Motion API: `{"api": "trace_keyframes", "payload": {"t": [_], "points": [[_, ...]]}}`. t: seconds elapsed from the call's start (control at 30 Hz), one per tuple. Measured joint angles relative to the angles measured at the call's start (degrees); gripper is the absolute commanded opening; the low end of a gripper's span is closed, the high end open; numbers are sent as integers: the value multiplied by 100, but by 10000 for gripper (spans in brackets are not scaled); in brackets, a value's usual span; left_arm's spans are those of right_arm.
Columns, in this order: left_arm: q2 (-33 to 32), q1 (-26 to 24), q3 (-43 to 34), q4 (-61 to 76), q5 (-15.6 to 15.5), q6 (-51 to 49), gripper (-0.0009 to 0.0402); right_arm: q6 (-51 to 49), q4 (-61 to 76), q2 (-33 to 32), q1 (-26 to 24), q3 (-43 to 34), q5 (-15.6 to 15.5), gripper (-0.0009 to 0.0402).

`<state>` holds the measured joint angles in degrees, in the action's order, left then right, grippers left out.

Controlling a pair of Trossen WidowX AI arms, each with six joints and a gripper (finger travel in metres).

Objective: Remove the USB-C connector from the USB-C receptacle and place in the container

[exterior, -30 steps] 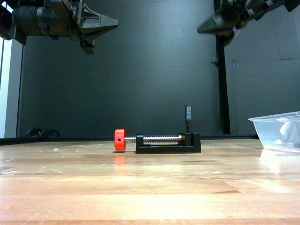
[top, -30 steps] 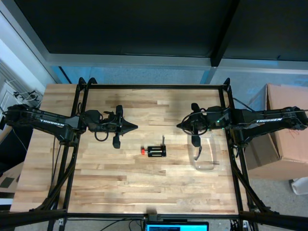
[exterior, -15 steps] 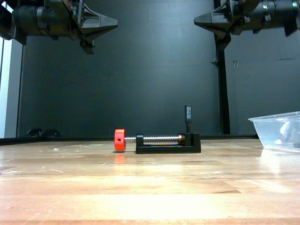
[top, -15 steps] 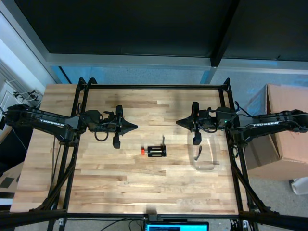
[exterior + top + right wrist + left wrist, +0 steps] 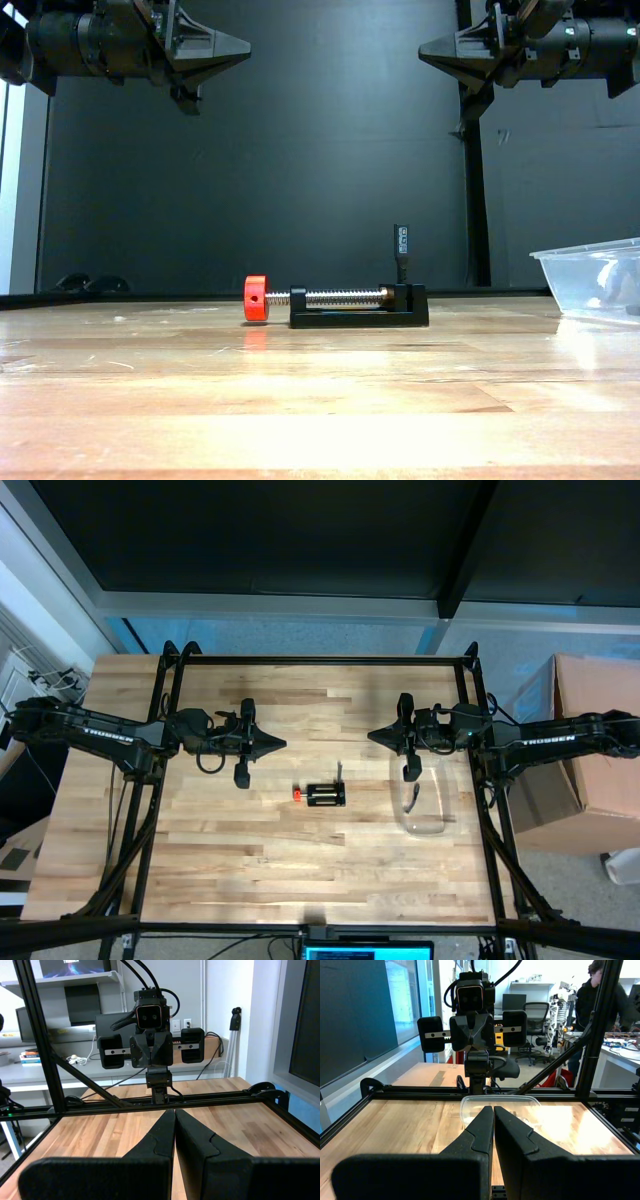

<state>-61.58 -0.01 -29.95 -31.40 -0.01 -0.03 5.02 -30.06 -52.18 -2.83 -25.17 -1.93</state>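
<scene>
A dark USB-C connector with its short cable lies free inside the clear plastic container, clear of the receptacle. The upright receptacle is clamped in a small black vise with a red knob at the table's middle. My left gripper hangs high over the table left of the vise, shut and holding nothing. High above the container's far end, my right gripper is shut too, level and pointing left. Each wrist view shows closed fingertips facing the other arm.
A black frame rail runs along the table's far edge, with uprights at both sides. A cardboard box stands off the table to the right. The container's rim shows at the low view's right.
My right gripper has risen a little and levelled out from a downward tilt above the container. The left arm, vise and connector have not moved.
</scene>
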Motion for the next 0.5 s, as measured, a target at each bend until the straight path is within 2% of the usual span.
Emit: {"api": "trace_keyframes", "payload": {"t": [0.5], "points": [[0, 0, 2, 0, 0, 2, 0, 2, 44, -2, 7, 0, 39, 0]]}}
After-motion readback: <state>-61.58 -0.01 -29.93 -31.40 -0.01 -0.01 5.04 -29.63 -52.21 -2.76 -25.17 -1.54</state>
